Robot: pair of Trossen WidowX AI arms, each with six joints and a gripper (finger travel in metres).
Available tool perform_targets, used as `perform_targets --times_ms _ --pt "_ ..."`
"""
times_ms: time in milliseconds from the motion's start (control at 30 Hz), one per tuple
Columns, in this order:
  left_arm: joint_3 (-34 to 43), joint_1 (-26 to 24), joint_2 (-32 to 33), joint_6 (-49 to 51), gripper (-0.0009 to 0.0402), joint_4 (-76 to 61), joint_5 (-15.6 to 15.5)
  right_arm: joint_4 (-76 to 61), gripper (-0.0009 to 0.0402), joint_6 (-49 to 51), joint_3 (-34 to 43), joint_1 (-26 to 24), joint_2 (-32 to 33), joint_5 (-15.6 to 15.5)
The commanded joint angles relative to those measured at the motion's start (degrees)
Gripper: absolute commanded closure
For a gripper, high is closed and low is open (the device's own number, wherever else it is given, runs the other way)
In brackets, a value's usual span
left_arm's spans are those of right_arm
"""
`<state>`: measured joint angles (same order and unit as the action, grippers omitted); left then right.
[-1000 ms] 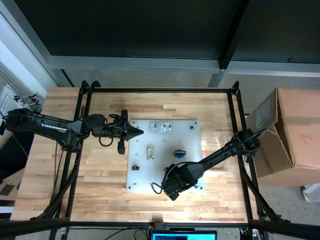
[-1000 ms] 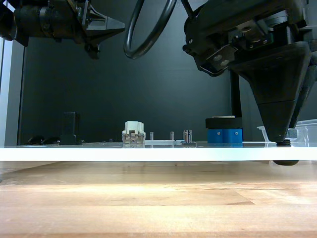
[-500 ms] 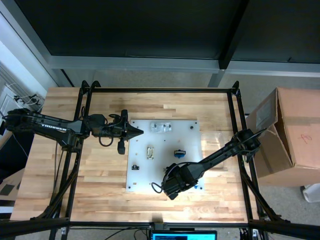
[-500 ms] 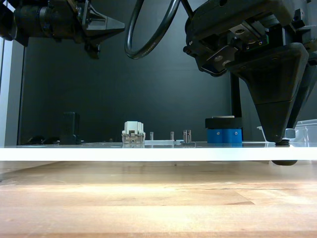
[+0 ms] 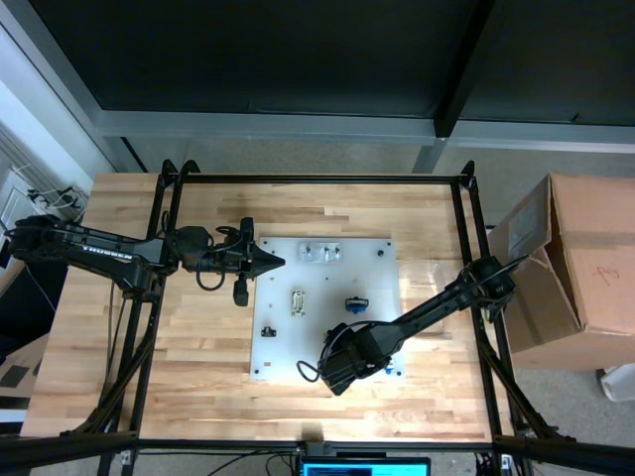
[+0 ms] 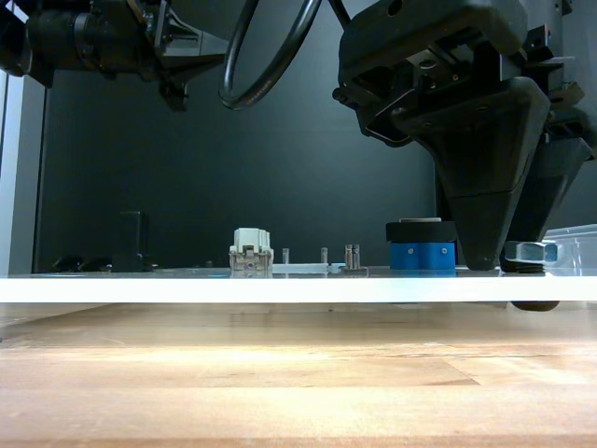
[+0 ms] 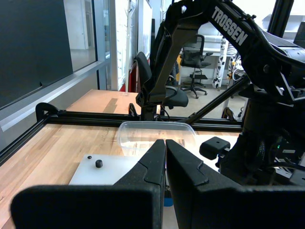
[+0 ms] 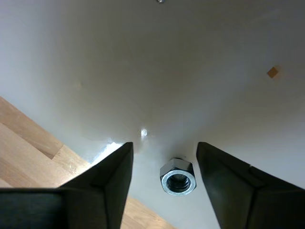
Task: Pick the M12 nut and place it on its threads and fasten
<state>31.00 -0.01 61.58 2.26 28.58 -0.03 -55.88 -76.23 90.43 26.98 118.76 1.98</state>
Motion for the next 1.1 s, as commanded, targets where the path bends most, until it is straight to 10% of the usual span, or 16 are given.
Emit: perform_targets --times_ms 33,467,767,1100 --pt "0.0 0.0 0.0 0.0 0.0393 0.0 0.0 -0.9 0.0168 0.2 0.0 0.1 -0.4 -0.5" --pt "0.0 0.0 0.0 0.0 0.0393 0.0 0.0 -4.2 0.0151 2.8 0.0 0.2 -3.9 3.1" --pt "0.0 0.0 0.0 0.0 0.0393 0.0 0.0 -6.7 0.0159 31.4 0.0 0.6 -6.9 3.0" --pt "0.0 0.0 0.0 0.0 0.0393 0.0 0.0 -9.4 0.0354 52.2 0.0 2.2 -7.5 2.5"
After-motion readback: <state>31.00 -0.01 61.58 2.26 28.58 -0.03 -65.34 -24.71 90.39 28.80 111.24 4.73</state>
